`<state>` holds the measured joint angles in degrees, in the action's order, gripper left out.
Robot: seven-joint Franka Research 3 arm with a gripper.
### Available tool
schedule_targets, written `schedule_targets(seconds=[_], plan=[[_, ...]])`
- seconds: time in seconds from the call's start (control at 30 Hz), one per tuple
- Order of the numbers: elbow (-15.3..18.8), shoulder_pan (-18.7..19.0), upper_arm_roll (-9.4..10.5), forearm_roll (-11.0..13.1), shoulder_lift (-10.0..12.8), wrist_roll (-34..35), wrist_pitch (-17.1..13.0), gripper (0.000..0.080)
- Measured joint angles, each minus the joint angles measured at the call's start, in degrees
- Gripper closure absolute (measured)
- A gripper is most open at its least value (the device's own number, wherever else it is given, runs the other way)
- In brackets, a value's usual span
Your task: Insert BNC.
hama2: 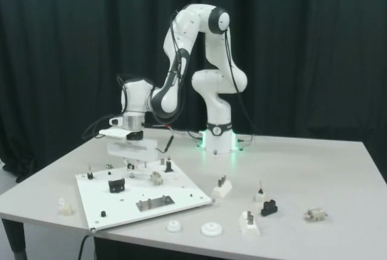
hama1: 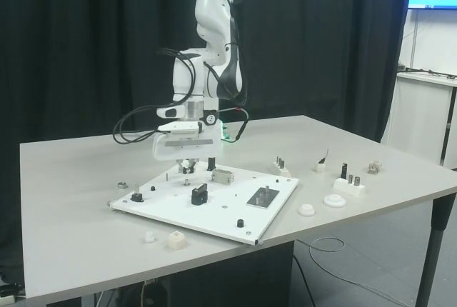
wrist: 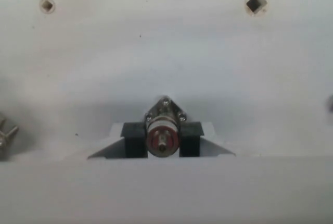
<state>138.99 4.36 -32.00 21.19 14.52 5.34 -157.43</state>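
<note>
Fingers (wrist: 134, 146) of our hand (wrist: 163, 141) pinch the BNC connector (wrist: 163, 130), which we hold low over the white board (hama1: 214, 210) near its rear edge.

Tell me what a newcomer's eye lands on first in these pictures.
First the white robot arm, bent over from its base at the back of the grey table, its gripper low over the white board near the table's front edge. From the wrist, the BNC connector sits between the black fingers, just above the board. Small loose parts lie scattered on the table beside the board.
</note>
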Motion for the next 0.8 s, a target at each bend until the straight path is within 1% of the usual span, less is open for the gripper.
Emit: schedule_targets(seconds=[0.2,0.6,0.8], plan=[[0.1,0.0,0.0,0.9,0.2,0.0,0.0,0.0675],[-0.3,0.0,0.0,1.1,1.4,0.0,0.0,0.0675],[-0.6,0.0,0.0,1.8,2.0,0.0,0.0,0.0675]])
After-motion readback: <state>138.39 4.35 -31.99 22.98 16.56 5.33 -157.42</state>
